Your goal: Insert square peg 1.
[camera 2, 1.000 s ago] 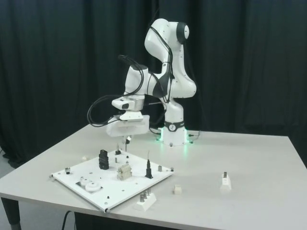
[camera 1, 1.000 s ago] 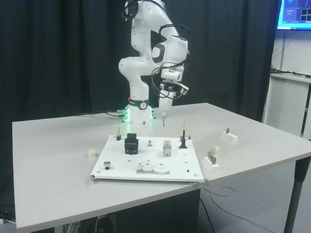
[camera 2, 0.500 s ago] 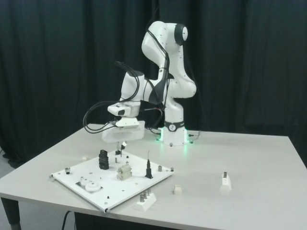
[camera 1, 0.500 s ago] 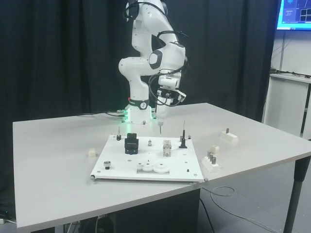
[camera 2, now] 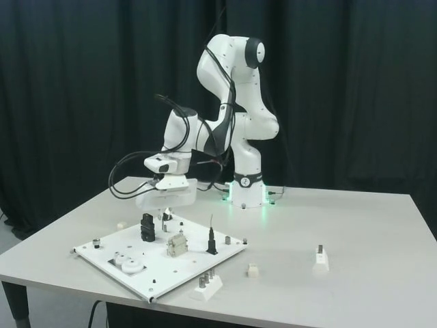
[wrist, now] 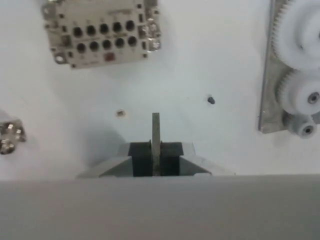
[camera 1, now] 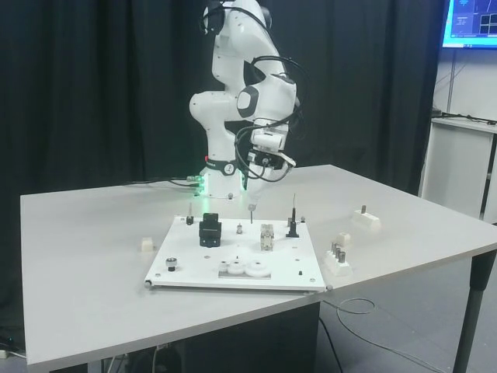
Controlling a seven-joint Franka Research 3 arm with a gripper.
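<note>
End effector lowered, shifted over white board since earlier frames; clamped on square peg. Keep peg vertical, descend slowly onto hole.

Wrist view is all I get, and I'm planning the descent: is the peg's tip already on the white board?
Observer: No. From the first room view, the square peg, clamped in the pincer, hangs in the air over the rear part of the white board.
Operator: Anything tall close by?
Observer: A black block stands on the board near the peg, outside your view.
Operator: Anything else upright?
Observer: A thin black pin rises from the board on the other side of the peg.
</note>
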